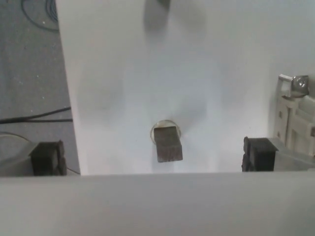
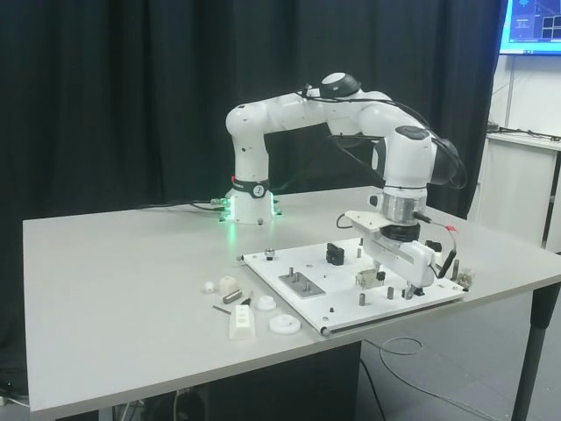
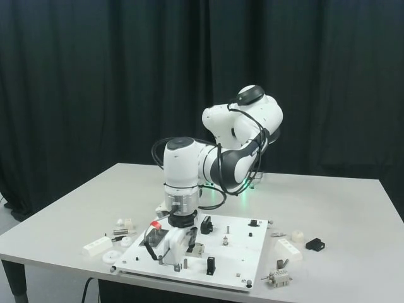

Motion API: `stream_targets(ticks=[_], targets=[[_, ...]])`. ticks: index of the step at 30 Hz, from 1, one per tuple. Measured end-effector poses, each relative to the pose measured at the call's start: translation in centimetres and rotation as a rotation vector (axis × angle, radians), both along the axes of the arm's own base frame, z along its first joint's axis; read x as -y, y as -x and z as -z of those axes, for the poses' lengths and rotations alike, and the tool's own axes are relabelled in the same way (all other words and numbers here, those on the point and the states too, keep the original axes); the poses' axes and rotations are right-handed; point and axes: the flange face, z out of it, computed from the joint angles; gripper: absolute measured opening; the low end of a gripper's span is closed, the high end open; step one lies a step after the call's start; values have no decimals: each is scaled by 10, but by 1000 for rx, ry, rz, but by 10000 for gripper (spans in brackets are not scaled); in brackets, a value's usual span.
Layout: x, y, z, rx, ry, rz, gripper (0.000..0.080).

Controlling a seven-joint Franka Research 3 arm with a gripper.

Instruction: Remove square peg 3.

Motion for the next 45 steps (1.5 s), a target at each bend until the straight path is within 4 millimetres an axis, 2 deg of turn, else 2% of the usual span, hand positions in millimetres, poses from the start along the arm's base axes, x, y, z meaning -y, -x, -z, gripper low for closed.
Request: stream_targets(ticks=[34,35,40,41,45], targets=[[3,-1,17,7,11,4,800],[3,-1,17,8,12,3,681],[1,-1,18,8,16,-3,681],[1,-1,18,8,16,-4,505],[0,-2,18,7,16,-6,505]])
